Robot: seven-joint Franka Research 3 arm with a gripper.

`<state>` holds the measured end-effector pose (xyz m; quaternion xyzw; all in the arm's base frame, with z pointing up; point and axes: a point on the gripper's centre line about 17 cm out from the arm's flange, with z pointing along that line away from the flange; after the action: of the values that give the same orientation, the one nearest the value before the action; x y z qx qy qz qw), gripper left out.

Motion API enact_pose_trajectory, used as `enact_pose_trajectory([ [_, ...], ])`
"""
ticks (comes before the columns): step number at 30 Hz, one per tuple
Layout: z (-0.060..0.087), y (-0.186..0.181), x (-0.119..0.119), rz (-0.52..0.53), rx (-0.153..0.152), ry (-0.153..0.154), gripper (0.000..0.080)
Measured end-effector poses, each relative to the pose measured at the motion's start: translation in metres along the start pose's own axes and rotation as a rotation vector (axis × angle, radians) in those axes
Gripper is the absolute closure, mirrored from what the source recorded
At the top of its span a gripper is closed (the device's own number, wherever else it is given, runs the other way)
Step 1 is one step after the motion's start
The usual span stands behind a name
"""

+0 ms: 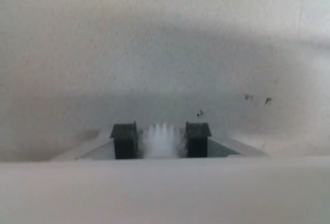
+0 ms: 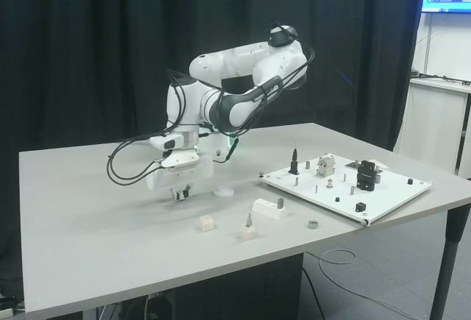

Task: Insert small gear.

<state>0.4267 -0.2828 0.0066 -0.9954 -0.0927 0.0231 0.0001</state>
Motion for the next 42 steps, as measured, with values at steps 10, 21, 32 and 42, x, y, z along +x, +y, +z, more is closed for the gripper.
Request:
enact_pose_trajectory([
  [10,-0.011,0.001,0.003,-0.009,-0.004,-0.001,0.0602],
  [21,-0.015,-0.001,0.005,-0.014,-0.001,0.003,0.0603],
  [32,-0.025,-0.018,0.026,-0.003,0.038,0.028,0.0603],
  [42,-0.055,-0.067,0.077,0.000,0.097,0.064,0.0603],
])
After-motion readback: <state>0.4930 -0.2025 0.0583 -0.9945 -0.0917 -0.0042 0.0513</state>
